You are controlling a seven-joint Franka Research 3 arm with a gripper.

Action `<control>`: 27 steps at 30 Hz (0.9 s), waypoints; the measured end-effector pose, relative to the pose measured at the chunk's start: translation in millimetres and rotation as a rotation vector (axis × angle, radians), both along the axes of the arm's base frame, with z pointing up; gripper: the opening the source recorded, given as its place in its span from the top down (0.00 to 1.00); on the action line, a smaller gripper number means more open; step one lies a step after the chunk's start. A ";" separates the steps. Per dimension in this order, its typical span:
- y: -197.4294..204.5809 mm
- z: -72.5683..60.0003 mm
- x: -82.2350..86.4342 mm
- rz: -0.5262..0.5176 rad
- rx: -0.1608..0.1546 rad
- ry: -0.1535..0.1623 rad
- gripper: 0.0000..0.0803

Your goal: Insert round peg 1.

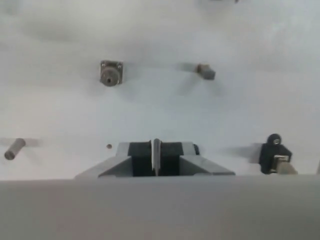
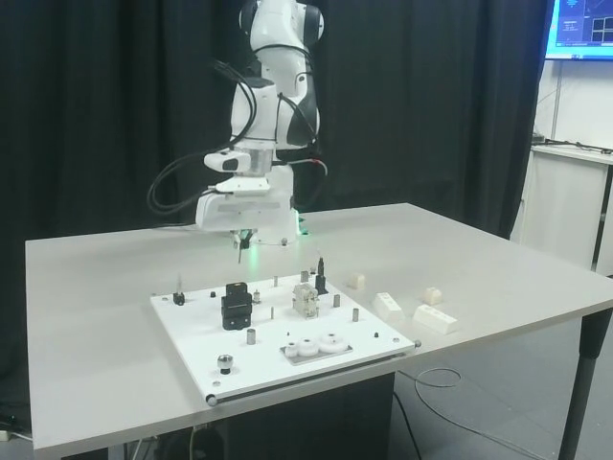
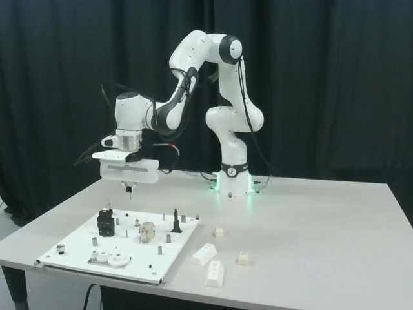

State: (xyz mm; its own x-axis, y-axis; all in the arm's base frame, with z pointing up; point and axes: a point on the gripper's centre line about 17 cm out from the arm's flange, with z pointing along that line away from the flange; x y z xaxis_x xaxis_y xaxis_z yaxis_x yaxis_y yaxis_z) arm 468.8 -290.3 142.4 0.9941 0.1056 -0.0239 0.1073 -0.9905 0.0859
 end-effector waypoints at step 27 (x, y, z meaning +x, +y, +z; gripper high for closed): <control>7.0 -56.1 -37.3 0.016 0.017 0.024 0.96</control>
